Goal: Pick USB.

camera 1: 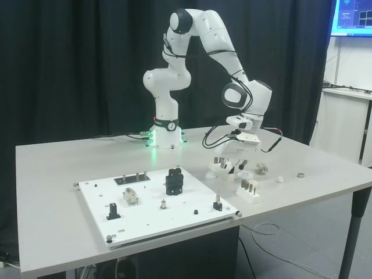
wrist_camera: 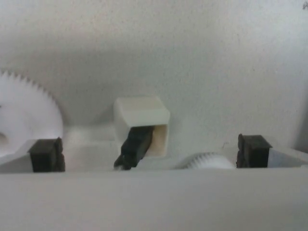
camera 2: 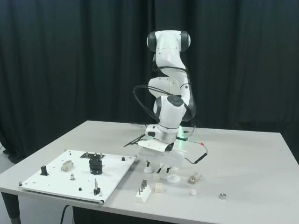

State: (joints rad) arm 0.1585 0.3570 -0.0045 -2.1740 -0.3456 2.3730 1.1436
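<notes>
In the wrist view, going left to right: a large white gear (wrist_camera: pixel 24 115) at nine o'clock, one black fingertip pad (wrist_camera: pixel 46 155), then the USB plug (wrist_camera: pixel 135 147) — a small black connector standing in a white block holder (wrist_camera: pixel 143 118) at the centre — then a smaller white gear (wrist_camera: pixel 209 161) at about four o'clock, and the other pad. The gripper (wrist_camera: pixel 149 154) stands wide open, holding nothing; the plug lies between the pads with clear room on both sides.

My judgement: the plug is light, rigid plastic with smooth, flat sides, so it could slip under a weak pinch but should not crush. The black body protruding from the holder's open face looks the place to close on, squarely across its flat sides. It sits loosely tilted in the socket, so it may rock when touched.

In the room views the holder (camera 2: pixel 159 187) rests on the grey table (camera 2: pixel 252 158) beside the white assembly board (camera 2: pixel 56 179) — at about three o'clock from it.

No brand, label or writing can be read on any part.
</notes>
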